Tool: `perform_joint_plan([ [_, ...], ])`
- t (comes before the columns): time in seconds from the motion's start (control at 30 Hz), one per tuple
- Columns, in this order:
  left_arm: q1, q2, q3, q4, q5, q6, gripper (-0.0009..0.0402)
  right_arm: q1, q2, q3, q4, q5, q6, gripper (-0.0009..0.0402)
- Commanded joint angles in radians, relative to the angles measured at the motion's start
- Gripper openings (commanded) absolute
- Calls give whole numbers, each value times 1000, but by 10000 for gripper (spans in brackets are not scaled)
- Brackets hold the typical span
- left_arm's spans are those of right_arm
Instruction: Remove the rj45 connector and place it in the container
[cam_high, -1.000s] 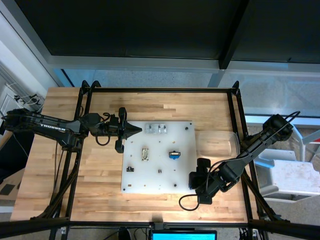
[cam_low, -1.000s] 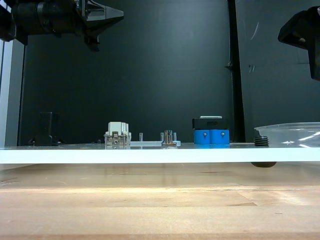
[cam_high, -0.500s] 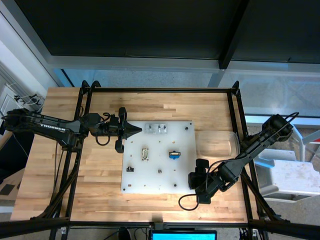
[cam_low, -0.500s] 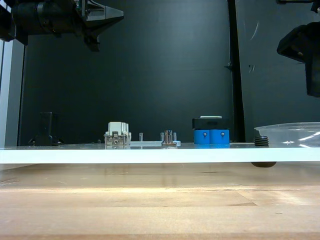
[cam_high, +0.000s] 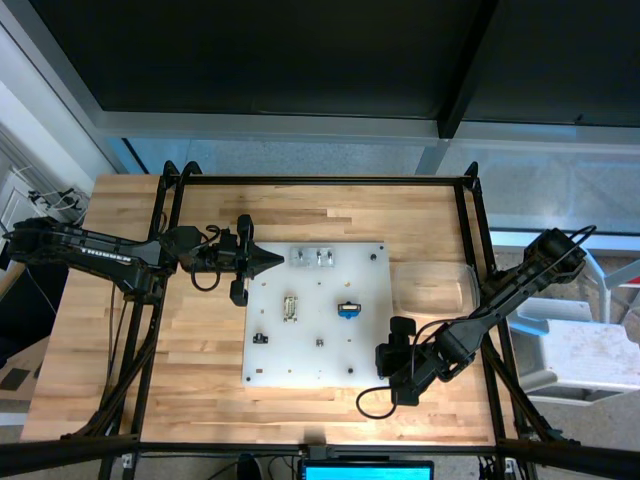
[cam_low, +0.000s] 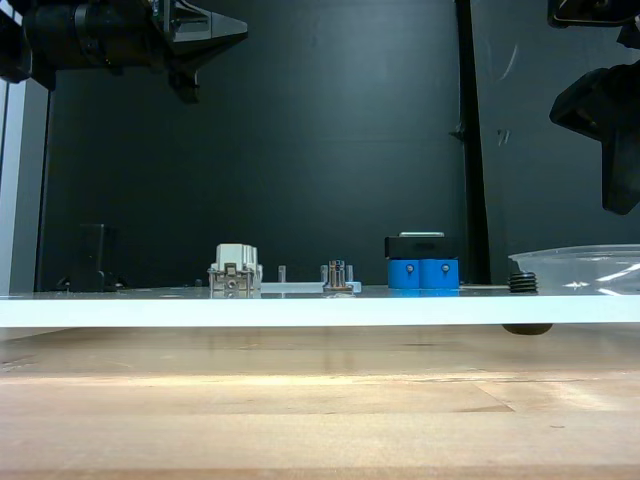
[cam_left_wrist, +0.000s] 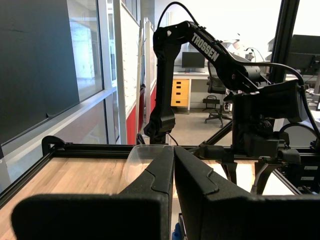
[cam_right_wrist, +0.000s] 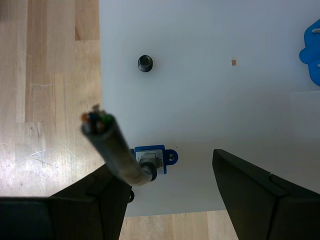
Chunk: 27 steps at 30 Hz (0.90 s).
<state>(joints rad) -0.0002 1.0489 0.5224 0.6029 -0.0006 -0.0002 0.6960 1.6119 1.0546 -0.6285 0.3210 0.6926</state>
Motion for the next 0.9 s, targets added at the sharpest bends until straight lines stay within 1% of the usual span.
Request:
perform_joint_plan([
  [0.03, 0, 0, 0, 0, 0, 0, 0, 0, 0, 0, -11, -1, 3, 205],
  [0.3, 0, 0, 0, 0, 0, 0, 0, 0, 0, -12, -5, -3, 6, 192],
  [0.8, 0, 0, 0, 0, 0, 0, 0, 0, 1, -20, 14, 2, 6, 192],
  [0.9, 0, 0, 0, 0, 0, 0, 0, 0, 2, -20, 13, 2, 6, 187],
])
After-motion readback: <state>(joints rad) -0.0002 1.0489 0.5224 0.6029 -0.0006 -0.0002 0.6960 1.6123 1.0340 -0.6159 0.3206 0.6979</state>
